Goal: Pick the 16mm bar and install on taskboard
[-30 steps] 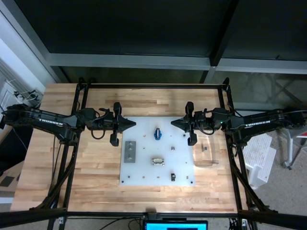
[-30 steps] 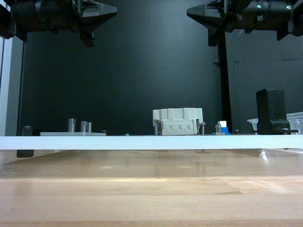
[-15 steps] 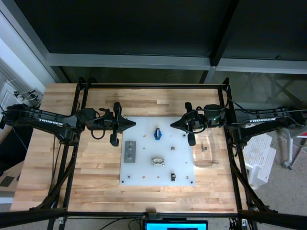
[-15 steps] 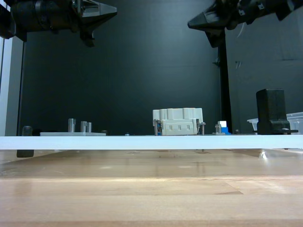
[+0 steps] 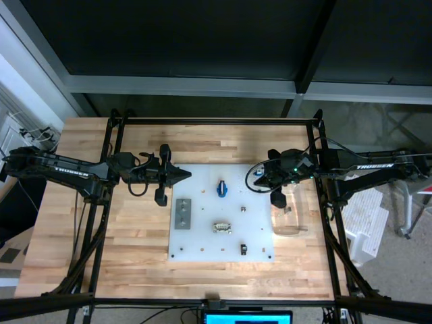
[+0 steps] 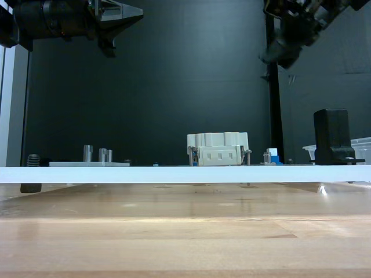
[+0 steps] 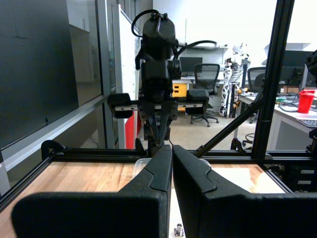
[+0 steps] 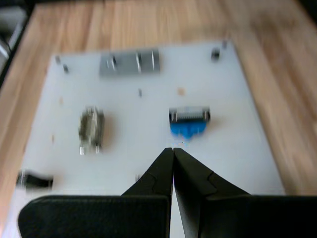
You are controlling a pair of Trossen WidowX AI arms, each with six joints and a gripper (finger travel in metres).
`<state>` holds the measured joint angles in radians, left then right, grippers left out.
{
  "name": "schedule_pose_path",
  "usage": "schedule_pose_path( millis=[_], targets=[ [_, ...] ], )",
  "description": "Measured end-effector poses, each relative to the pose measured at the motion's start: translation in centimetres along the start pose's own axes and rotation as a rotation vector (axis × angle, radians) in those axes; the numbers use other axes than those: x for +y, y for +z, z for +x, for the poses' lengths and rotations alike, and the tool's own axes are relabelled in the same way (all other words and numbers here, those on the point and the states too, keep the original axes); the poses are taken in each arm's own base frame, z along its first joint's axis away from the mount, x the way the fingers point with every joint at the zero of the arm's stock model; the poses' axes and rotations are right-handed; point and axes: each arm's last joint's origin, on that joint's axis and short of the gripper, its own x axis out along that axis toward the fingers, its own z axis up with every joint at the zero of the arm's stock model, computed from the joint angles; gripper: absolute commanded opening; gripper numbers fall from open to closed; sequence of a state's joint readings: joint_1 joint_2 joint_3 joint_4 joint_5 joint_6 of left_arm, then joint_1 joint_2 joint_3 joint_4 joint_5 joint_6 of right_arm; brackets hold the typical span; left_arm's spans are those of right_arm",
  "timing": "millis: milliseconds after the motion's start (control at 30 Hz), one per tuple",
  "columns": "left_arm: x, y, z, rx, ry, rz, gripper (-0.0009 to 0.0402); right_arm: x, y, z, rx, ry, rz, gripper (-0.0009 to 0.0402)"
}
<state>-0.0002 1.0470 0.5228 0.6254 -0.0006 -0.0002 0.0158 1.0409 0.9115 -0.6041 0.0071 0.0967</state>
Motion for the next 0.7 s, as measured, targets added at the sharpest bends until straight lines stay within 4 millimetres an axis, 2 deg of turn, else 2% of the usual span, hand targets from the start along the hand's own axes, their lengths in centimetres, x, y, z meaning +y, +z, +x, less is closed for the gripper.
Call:
schedule_pose_path(
  millis=[367,700],
  targets=[
    [0.0,0.0,0.0,0.0,0.0,0.0,0.0,0.6,-1.7,-1.7,0.284,-0.007,-0.025,0.0],
    [0.0,0.0,0.0,0.0,0.0,0.0,0.0,1.4,-3.4,-1.4,0.508,-0.021,-0.059,0.0]
  ],
)
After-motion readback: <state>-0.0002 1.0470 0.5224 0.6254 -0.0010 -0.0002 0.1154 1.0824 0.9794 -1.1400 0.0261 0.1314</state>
